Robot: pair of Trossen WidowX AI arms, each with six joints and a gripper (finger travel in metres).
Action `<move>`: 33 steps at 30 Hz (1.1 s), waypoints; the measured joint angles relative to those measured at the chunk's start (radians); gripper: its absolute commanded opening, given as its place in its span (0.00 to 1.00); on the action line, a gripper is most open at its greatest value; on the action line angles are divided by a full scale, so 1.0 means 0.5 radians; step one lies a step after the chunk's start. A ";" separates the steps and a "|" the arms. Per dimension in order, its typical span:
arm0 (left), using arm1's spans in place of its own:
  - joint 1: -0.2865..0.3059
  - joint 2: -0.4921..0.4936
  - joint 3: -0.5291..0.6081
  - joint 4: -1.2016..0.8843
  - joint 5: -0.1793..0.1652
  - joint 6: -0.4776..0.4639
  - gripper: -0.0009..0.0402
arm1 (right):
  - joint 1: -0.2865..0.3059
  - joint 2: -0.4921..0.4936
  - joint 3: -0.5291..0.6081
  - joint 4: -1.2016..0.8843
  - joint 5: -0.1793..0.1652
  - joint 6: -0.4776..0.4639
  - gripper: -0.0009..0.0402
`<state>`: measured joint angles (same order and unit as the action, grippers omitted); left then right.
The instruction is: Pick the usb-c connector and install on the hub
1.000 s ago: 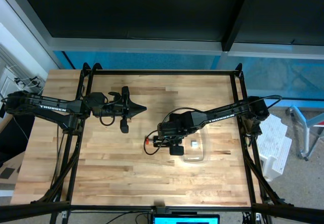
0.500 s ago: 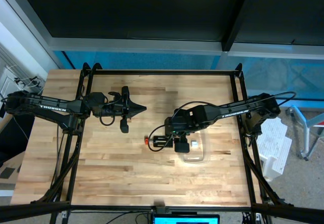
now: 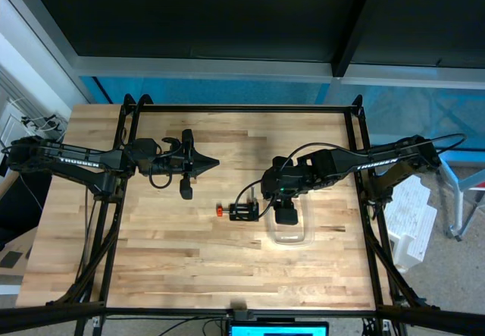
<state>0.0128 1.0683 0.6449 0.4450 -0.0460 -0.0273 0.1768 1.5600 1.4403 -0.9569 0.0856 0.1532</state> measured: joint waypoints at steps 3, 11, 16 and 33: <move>0.000 -0.001 0.000 0.000 0.000 0.000 0.02 | -0.003 -0.031 -0.046 0.053 0.001 -0.005 0.47; 0.000 0.000 0.001 0.000 0.000 0.000 0.02 | -0.079 -0.365 -0.347 0.659 0.002 -0.120 0.27; 0.000 0.000 0.000 0.001 0.000 0.001 0.02 | -0.130 -0.602 -0.610 1.118 0.002 -0.218 0.11; 0.000 0.000 0.000 0.001 0.000 0.000 0.02 | -0.290 -1.123 -1.431 2.393 -0.016 -0.326 0.02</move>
<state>0.0128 1.0683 0.6449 0.4454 -0.0460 -0.0273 0.0319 0.9985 0.7246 0.2394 0.0776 -0.0097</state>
